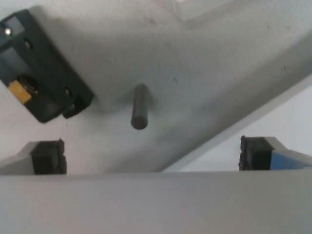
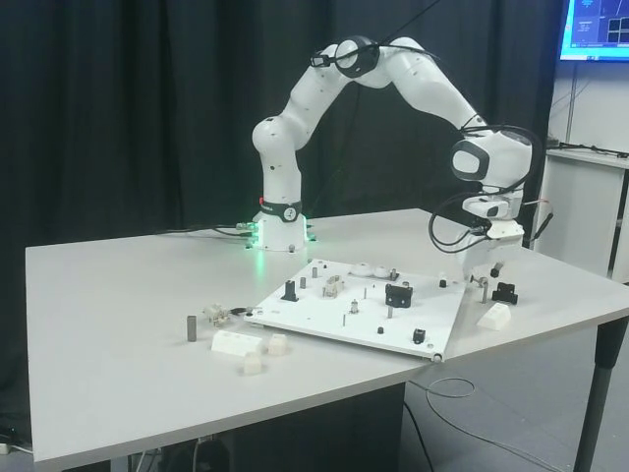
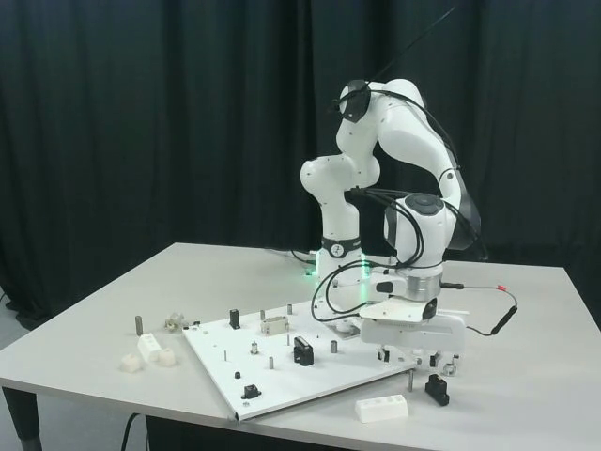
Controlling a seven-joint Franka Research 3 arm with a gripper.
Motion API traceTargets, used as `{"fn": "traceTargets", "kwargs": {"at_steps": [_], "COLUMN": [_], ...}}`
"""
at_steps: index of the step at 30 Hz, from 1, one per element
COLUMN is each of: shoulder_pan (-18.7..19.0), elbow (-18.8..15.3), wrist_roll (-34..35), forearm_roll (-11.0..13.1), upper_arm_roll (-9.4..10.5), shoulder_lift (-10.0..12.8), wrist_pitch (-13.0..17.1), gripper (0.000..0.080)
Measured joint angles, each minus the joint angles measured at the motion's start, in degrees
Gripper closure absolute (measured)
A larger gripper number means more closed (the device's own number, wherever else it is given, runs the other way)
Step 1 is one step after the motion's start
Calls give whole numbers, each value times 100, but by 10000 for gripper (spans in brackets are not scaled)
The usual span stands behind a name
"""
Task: Remove round peg 1.
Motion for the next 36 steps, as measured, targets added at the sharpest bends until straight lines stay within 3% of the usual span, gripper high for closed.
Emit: {"fn": "traceTargets", "kwargs": {"at_steps": [10, 36], "shoulder_pan": [0, -4], "elbow": [83, 86], "wrist_roll": [104, 106], "forearm_roll": [-93, -179], "upper_arm_roll": [-2, -23], "shoulder_lift": [-168, -243], "wrist_pitch": [-304, -322], "gripper": [6, 3]}}
